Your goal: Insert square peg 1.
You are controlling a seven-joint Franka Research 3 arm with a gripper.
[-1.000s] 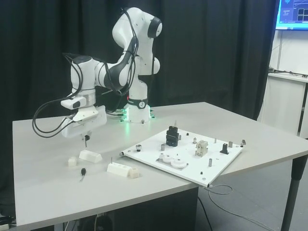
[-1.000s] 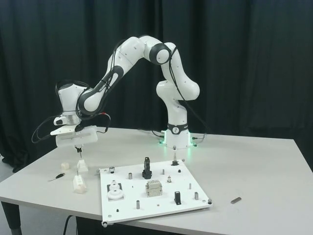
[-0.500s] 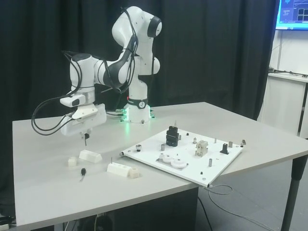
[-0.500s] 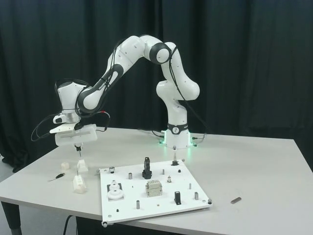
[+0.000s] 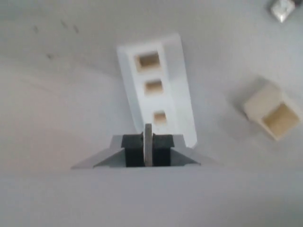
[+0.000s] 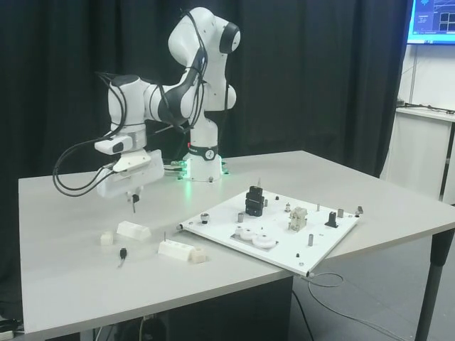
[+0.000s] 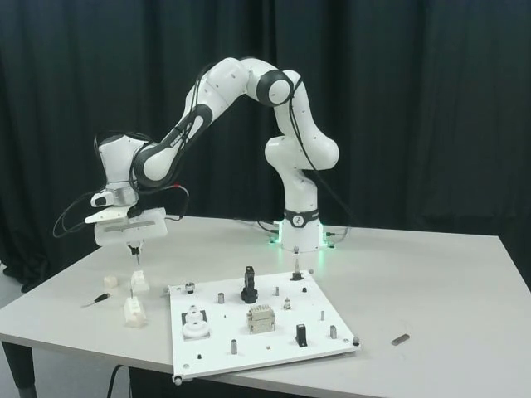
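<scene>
My hand [image 5: 148, 152] grips the peg [image 5: 148, 144] upright, above the holder [image 5: 157, 90]. The board [image 6: 274, 227] lies well off on the tabletop [image 6: 64, 234], on the holder's far side from the small cube [image 6: 106, 239].

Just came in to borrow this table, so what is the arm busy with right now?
The white arm's gripper hangs above a white holder block with three square sockets, all vacant in the wrist view. Its jaws are shut on a thin grey square peg, clear of the block. The white assembly board where parts get fitted lies off to one side, untouched. So the peg is out of its holder and in the air, not yet inserted anywhere.
</scene>
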